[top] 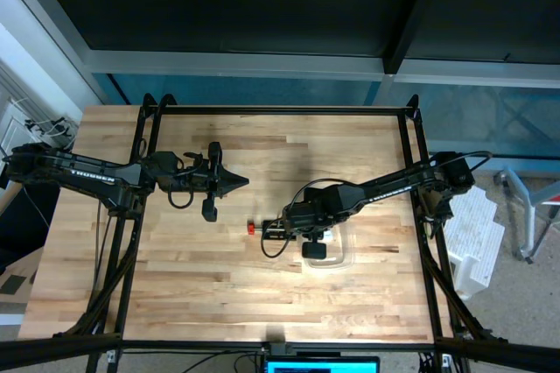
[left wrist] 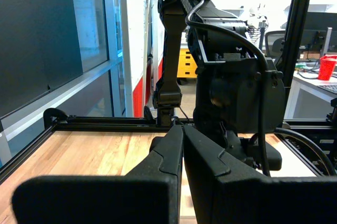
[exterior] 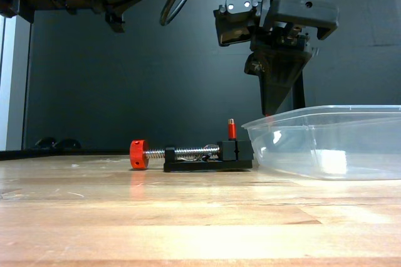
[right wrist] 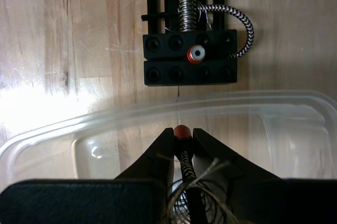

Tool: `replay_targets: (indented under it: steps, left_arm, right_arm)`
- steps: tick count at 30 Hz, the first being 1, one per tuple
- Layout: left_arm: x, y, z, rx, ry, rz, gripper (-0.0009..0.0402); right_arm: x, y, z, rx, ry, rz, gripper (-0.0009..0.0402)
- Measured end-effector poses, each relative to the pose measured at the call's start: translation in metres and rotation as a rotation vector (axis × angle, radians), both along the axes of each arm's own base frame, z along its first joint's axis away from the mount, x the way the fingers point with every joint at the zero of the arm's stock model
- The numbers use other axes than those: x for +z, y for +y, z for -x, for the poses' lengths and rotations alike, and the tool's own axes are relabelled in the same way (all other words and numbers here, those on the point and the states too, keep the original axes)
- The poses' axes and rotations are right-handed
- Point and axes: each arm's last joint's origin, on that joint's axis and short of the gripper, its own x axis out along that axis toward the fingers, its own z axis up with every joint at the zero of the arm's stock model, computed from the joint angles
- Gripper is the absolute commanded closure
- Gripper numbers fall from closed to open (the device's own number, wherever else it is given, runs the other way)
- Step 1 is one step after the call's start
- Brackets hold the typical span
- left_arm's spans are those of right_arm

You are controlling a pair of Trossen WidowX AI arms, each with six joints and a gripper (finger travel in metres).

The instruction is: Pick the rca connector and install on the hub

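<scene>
The hub (right wrist: 189, 71) is a black block with a spring screw, a red knob (exterior: 138, 154) at one end and a red-ringed socket (right wrist: 196, 53) on top. It lies on the table left of the clear tray (exterior: 351, 148). My right gripper (right wrist: 182, 133) points straight down over the tray's near rim, shut on the rca connector (right wrist: 182, 131), a red-tipped plug with a braided lead. The plug hangs a short way above and to the right of the socket (exterior: 231, 129). My left gripper (left wrist: 182, 129) is shut and empty, held high at the left (top: 232, 182).
The clear plastic tray (top: 343, 255) sits right beside the hub (top: 269, 230), under the right gripper (top: 300, 229). A black-and-white braided cable (right wrist: 243, 29) loops off the hub. A black frame rail (top: 280, 111) runs around the wooden table.
</scene>
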Motion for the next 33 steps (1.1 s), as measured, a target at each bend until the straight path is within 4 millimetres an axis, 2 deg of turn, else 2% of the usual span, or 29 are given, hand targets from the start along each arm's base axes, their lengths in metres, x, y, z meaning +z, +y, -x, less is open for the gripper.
replay_targets:
  steps: [33]
  left_arm:
    - [0.000,0.000,0.000,0.000,0.000,0.000,0.0393]
  right_arm:
    - [0.008,-0.008,0.057,0.037,-0.011,0.023,0.0393]
